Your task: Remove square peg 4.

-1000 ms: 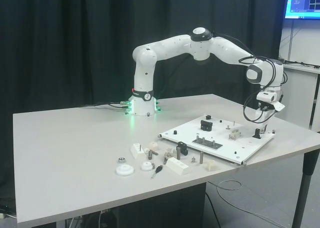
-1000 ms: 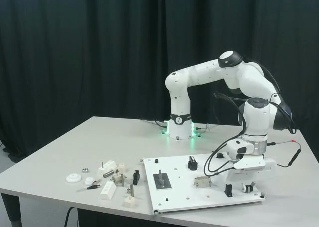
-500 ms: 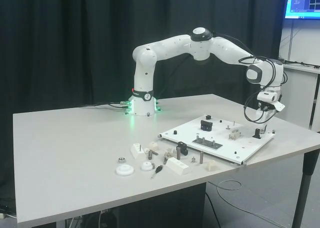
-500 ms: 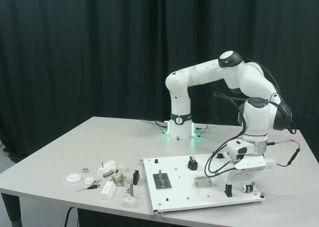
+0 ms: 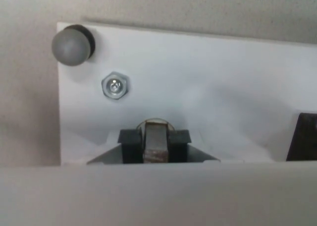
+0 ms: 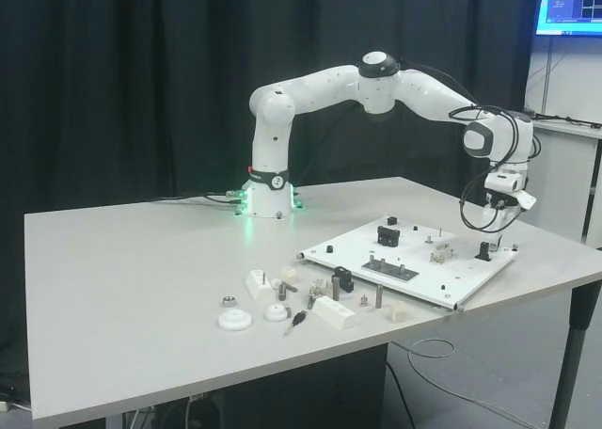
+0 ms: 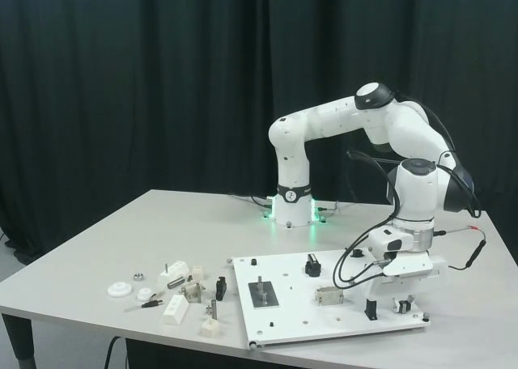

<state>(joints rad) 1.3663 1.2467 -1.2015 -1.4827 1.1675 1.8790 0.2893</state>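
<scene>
Grey metal marks the square peg (image 5: 155,142): it sits clamped between the two black fingertips (image 5: 130,144) of the pincer (image 5: 154,145), which is closed narrow around it. In the wrist view the peg hangs over the white assembly board (image 5: 223,87), near the board's corner with the grey round foot (image 5: 72,45) and a hex nut (image 5: 115,85). Whether the peg's lower end has cleared its hole cannot be determined. Judged step: extraction, lift phase. Next move calls for a straight vertical pull, then transfer clear of the board to the counter (image 6: 132,260).
</scene>
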